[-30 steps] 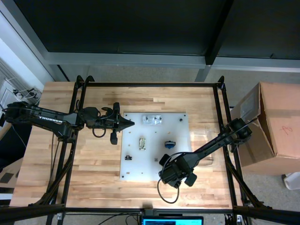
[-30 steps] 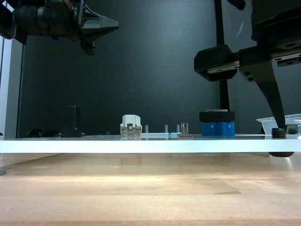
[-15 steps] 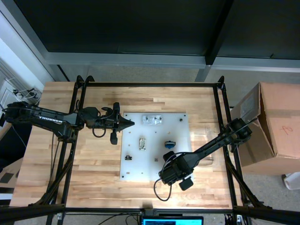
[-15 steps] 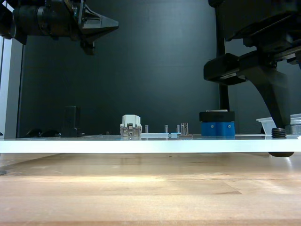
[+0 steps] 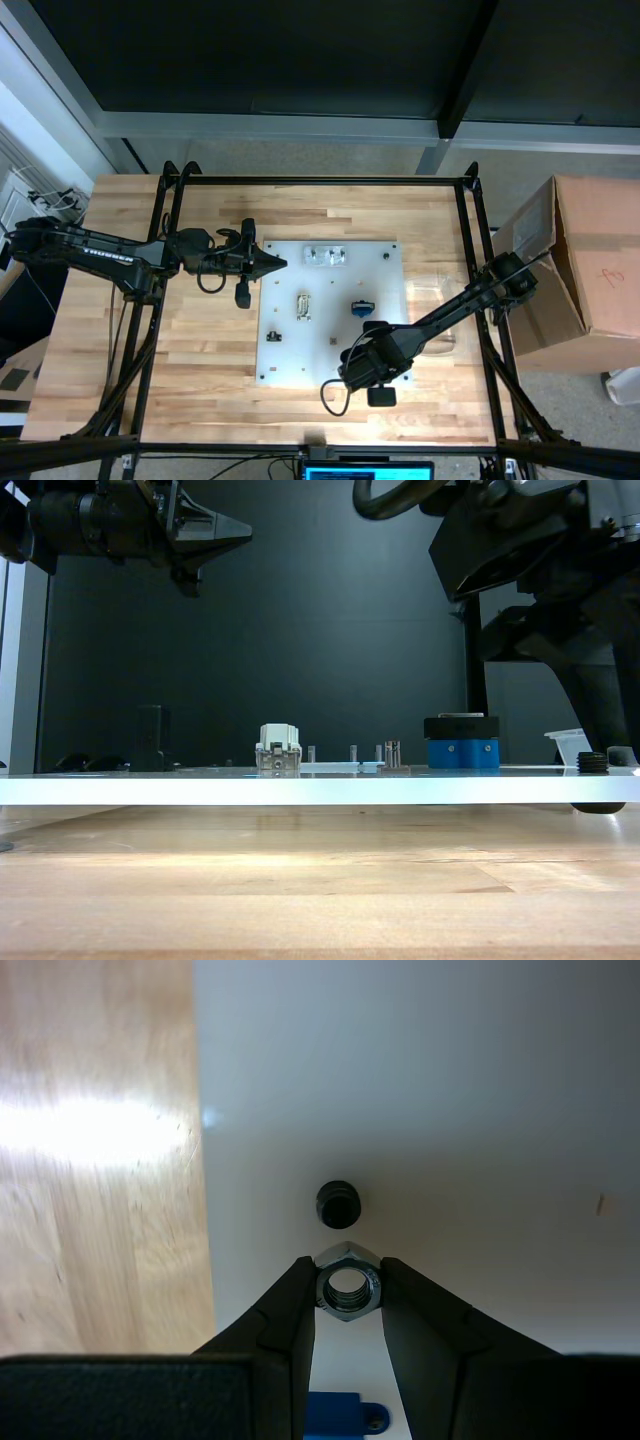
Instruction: Pick the M12 nut and place it on its threads and fasten
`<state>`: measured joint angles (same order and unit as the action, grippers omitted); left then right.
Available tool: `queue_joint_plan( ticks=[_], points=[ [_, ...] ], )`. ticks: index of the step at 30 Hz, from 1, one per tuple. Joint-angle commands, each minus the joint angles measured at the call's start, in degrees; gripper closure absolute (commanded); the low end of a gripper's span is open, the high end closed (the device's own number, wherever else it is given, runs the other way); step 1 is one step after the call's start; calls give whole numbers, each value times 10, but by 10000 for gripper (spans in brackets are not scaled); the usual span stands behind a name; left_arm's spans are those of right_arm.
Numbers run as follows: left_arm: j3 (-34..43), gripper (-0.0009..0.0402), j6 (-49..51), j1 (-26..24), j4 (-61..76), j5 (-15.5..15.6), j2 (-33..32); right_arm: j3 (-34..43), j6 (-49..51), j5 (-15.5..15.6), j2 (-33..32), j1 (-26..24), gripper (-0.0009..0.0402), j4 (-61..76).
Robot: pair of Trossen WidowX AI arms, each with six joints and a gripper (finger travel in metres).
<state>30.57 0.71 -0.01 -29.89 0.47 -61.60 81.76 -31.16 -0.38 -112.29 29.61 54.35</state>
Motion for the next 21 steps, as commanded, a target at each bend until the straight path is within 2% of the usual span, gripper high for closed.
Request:
queue_joint_plan(
  ticks=[1, 8, 21],
  points=[
    [0, 393, 0, 0, 0, 0, 0, 0, -63, 0, 0, 0, 384, 0],
    [0, 393, 0, 0, 0, 0, 0, 0, -224, -1, 0, 0, 384, 0],
    [0, 393, 0, 0, 0, 0, 0, 0, -220, 0, 0, 0, 384, 0]
  ],
)
